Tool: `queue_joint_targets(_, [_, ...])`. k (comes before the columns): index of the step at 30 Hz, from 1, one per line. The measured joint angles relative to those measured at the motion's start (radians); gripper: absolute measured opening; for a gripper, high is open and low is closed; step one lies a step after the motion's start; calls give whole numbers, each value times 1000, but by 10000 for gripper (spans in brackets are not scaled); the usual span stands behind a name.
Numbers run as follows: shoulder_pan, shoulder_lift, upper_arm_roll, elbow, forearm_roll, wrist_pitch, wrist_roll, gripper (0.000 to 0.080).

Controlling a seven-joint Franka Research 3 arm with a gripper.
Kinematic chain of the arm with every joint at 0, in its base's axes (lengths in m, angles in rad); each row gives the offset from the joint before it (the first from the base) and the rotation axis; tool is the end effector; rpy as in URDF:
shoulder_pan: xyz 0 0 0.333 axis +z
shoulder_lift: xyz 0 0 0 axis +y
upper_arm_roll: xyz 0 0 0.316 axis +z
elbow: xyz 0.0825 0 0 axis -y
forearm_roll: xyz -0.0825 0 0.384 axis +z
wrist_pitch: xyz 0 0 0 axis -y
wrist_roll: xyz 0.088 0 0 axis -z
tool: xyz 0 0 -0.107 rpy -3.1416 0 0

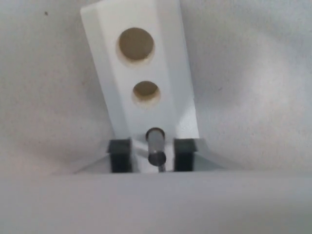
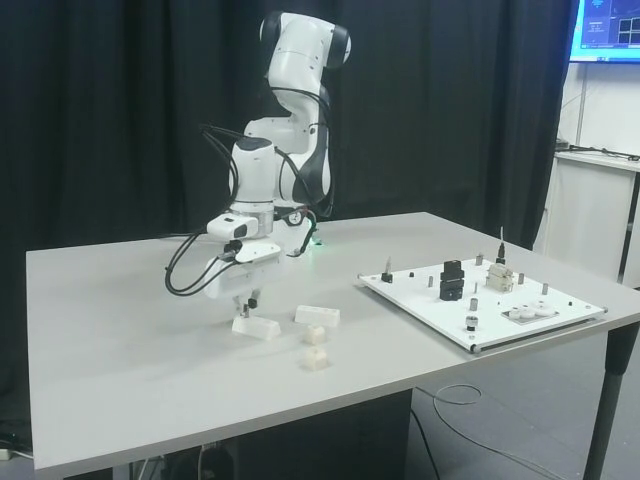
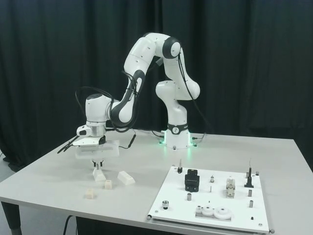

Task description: Pick round peg 2.

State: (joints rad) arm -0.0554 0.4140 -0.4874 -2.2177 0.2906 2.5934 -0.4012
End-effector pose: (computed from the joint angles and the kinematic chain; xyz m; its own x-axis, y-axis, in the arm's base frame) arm 0.4677 -0.2932 0.2108 0.9387 -0.3442 0.0176 -0.3446 -0.9378 0.0428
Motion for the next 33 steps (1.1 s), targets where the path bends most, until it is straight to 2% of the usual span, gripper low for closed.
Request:
queue_joint_targets(5, [0, -1, -1, 0, 0, 0, 0, 228])
queue_joint_targets(6, [0, -1, -1, 0, 0, 0, 0, 64])
queue_joint_targets(21, [0, -7, -7, 3, 0, 0, 3, 66])
queue_joint_targets(33, [0, -68, -26, 4, 0, -35, 4, 65])
